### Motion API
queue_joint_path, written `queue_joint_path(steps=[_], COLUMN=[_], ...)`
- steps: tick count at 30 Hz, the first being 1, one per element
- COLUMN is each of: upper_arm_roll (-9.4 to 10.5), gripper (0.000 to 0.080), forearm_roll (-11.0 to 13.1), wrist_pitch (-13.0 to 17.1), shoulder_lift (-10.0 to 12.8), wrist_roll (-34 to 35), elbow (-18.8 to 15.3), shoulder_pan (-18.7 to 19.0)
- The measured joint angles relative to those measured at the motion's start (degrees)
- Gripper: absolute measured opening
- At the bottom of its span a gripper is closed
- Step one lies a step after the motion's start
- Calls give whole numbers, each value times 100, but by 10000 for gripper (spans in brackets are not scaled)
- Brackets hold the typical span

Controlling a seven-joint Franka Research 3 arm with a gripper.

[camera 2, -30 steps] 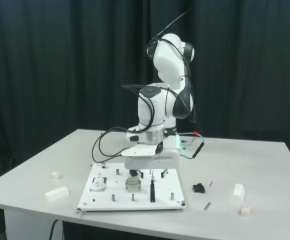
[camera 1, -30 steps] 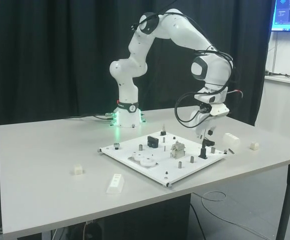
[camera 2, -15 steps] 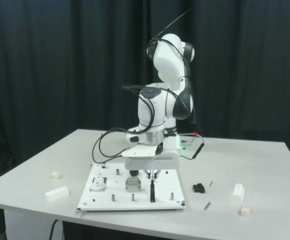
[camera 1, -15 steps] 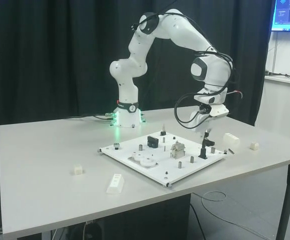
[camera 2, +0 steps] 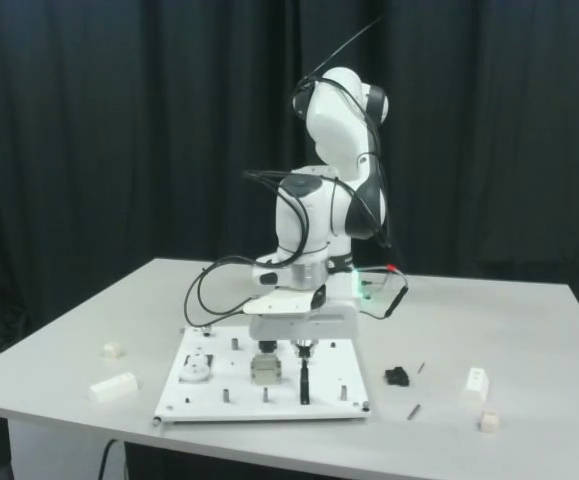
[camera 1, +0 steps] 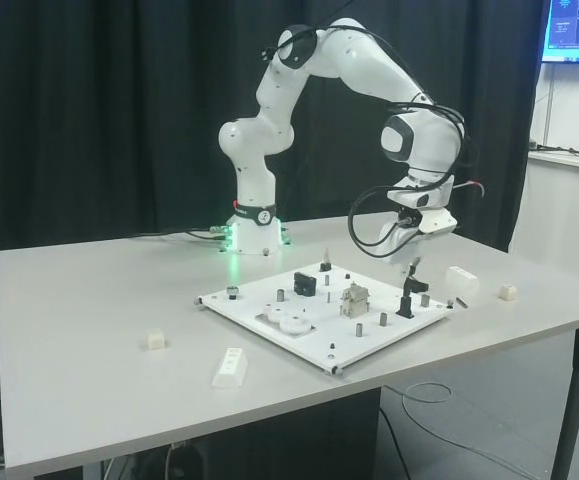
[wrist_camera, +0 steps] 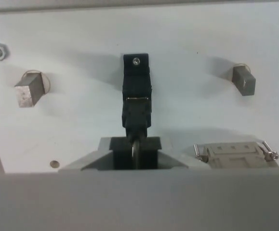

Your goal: Remove USB.

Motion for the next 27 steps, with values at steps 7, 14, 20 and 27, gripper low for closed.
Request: queue_joint_path(steps=[7, 14, 20, 27], upper_arm_roll=[0, -3, -26, -52], gripper=[27, 27, 23, 23], forearm_roll=[0, 0, 0, 0], wrist_pitch=[0, -18, -195, -392], shoulder_lift=[-6, -81, -239, -393], wrist_roll=[-7, -12, -15, -16], elbow=[1, 32, 105, 198], shoulder_pan=[-4, -17, -18, -23])
